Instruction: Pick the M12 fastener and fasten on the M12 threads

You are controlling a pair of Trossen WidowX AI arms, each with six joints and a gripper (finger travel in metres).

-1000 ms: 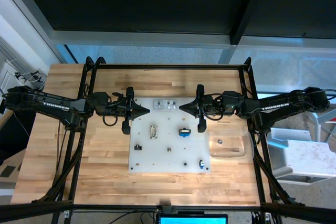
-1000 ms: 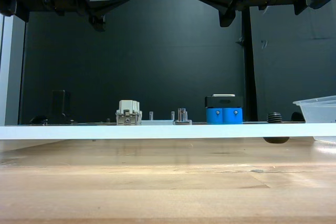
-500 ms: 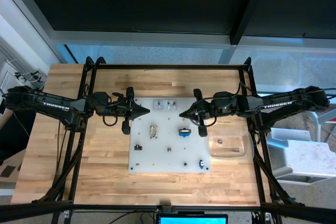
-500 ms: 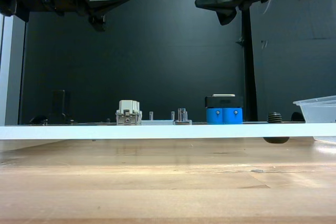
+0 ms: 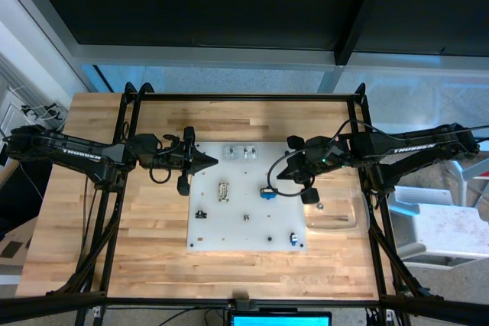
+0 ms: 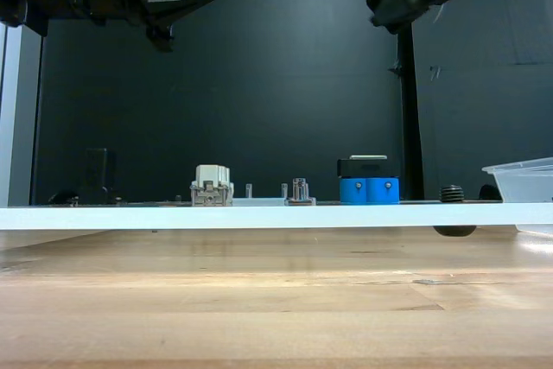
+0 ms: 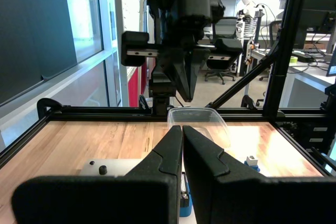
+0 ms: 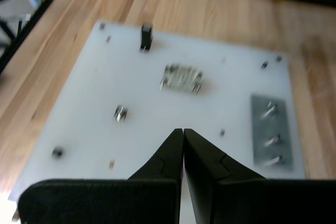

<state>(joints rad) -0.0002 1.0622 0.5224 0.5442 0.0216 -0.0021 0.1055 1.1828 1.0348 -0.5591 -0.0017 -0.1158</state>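
The small silver nut [image 5: 320,206] lies inside the clear tray [image 5: 348,223], to the right of the white board [image 5: 229,234]. The dark ribbed stud [image 5: 273,239] [image 6: 451,194] [image 8: 58,152] stands bare near the board's near right edge. My right gripper [image 5: 269,182] [image 8: 182,132] is shut and empty. It hangs high above the board's right half by the blue-and-black part [image 5: 267,192], tilted downward, left of the tray. My left gripper [image 5: 215,161] [image 7: 182,128] hovers high over the board's far left edge, shut and empty.
On the board stand a pale connector [image 5: 224,192] [image 6: 212,187], a silver post [image 5: 246,217] [image 6: 300,190], a metal plate [image 5: 239,151] and a small blue piece [image 5: 293,239]. The black frame [image 5: 244,98] surrounds the wooden table.
The right arm has swung toward the near side and tipped its gripper downward, rising out of the low view's top edge. The left arm and the nut have not moved.
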